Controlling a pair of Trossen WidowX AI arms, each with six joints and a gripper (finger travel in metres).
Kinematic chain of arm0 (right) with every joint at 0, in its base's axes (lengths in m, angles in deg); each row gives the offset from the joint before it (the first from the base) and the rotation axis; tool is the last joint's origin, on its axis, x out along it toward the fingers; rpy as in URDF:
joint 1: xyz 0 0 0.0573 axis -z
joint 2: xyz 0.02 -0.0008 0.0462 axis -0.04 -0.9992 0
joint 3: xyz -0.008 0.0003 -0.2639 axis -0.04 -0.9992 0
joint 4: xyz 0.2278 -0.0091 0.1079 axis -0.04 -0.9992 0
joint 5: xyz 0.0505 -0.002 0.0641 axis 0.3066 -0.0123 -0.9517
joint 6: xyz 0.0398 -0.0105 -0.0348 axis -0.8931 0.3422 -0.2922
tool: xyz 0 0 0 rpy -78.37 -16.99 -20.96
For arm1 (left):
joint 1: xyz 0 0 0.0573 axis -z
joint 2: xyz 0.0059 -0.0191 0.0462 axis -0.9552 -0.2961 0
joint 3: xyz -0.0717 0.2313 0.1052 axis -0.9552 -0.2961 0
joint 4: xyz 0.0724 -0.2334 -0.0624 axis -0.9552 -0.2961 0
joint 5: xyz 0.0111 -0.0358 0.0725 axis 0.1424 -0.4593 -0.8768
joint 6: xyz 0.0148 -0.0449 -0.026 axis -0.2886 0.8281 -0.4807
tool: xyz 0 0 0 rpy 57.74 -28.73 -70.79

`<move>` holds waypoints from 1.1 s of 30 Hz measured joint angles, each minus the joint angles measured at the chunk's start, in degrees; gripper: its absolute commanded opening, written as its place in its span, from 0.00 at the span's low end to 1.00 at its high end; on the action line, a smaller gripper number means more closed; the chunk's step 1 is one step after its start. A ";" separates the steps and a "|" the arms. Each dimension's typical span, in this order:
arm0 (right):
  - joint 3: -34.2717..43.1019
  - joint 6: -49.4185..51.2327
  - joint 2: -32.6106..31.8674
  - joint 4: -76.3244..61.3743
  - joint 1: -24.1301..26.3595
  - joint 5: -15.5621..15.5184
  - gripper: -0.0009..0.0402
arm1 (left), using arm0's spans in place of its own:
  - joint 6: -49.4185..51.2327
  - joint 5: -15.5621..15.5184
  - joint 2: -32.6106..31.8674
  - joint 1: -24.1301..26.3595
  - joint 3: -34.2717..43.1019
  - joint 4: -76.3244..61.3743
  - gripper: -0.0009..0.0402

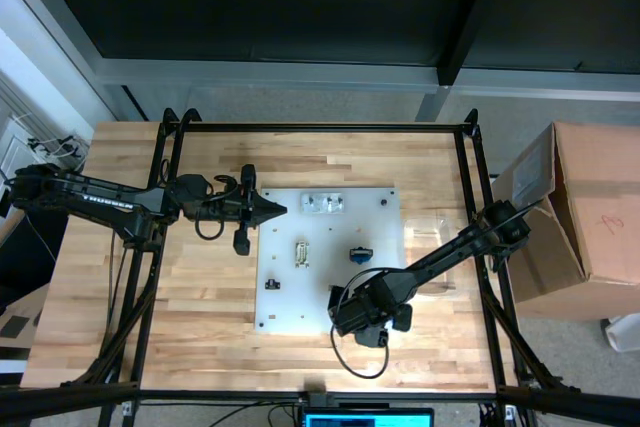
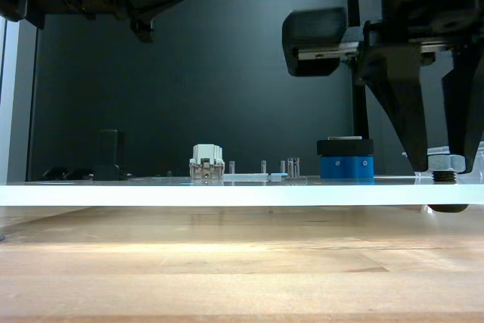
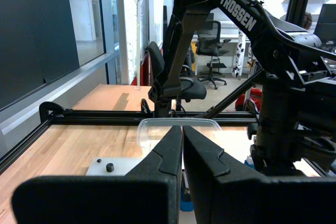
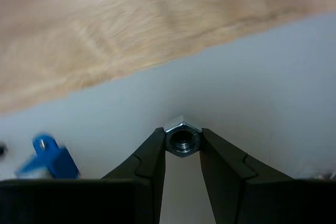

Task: Pick the M12 nut and place it on its threads and fasten

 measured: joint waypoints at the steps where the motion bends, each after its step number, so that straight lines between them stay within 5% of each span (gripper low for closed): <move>1: 0.00 -4.94 -0.02 0.00 0.00 0.00 0.02 | 0.02 0.00 0.00 0.00 0.00 -0.02 0.02; 4: 0.00 -20.06 0.00 -0.07 0.00 -0.07 0.02 | 0.00 0.00 0.00 0.00 0.00 0.00 0.02; 20: 0.00 -64.19 0.02 -0.72 0.00 -0.07 0.02 | 0.00 0.00 0.00 0.00 -0.02 -0.02 0.02; 33: -0.04 -112.37 0.02 -0.61 0.00 -0.11 0.02 | 0.00 0.00 0.00 0.00 0.00 -0.02 0.02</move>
